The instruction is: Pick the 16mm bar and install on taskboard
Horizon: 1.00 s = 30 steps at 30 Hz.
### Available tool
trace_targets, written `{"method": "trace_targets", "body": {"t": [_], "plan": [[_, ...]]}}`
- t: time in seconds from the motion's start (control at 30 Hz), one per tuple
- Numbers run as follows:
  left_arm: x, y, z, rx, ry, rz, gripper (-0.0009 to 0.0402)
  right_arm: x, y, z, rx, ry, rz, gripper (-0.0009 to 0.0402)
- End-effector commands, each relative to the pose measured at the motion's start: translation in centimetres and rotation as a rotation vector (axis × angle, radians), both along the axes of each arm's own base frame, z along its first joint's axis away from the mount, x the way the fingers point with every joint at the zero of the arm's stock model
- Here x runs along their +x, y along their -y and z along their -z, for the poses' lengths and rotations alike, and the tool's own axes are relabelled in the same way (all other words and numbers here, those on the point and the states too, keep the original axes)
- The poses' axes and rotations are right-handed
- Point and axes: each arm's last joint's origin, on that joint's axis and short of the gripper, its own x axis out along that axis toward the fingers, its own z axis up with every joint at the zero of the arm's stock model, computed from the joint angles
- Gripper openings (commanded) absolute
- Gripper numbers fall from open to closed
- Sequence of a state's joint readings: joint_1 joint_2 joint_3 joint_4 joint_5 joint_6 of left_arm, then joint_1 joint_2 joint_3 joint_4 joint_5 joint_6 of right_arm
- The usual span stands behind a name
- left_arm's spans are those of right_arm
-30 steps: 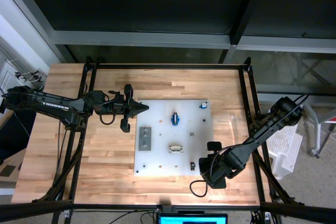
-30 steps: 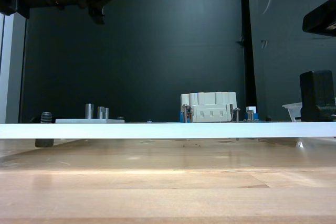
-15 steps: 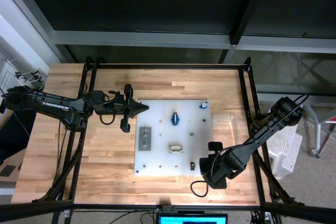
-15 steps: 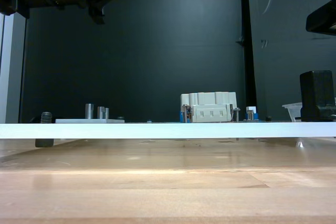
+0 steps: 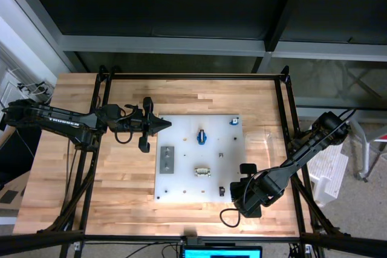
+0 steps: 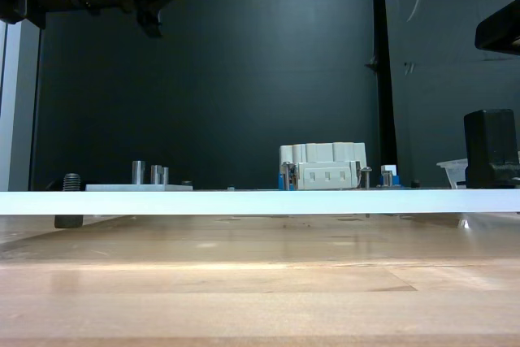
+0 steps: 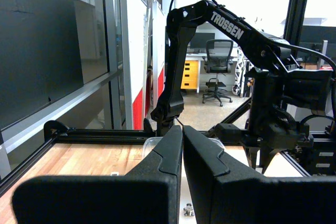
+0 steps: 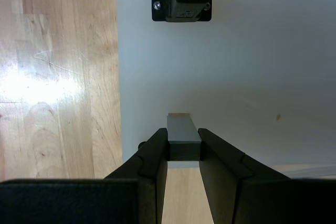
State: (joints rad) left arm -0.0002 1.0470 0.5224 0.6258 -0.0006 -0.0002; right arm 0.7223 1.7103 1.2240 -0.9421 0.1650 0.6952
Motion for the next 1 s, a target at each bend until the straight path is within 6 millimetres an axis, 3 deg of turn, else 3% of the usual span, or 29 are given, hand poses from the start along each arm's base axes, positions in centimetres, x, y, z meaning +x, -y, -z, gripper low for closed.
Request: {"method": "trace_targets", "body": {"t": [0.03,1.0], "plan": [[0.00,0.00,-0.01,0.000,0.000,0.000,0.0000,0.00,0.01,0.22,0.002,0.004,0.001,0.0000],[0.00,-0.01,-0.01,0.000,0.000,0.000,0.0000,-0.21,0.24,0.52,-0.016,-0.010,0.004,0.0000]]}}
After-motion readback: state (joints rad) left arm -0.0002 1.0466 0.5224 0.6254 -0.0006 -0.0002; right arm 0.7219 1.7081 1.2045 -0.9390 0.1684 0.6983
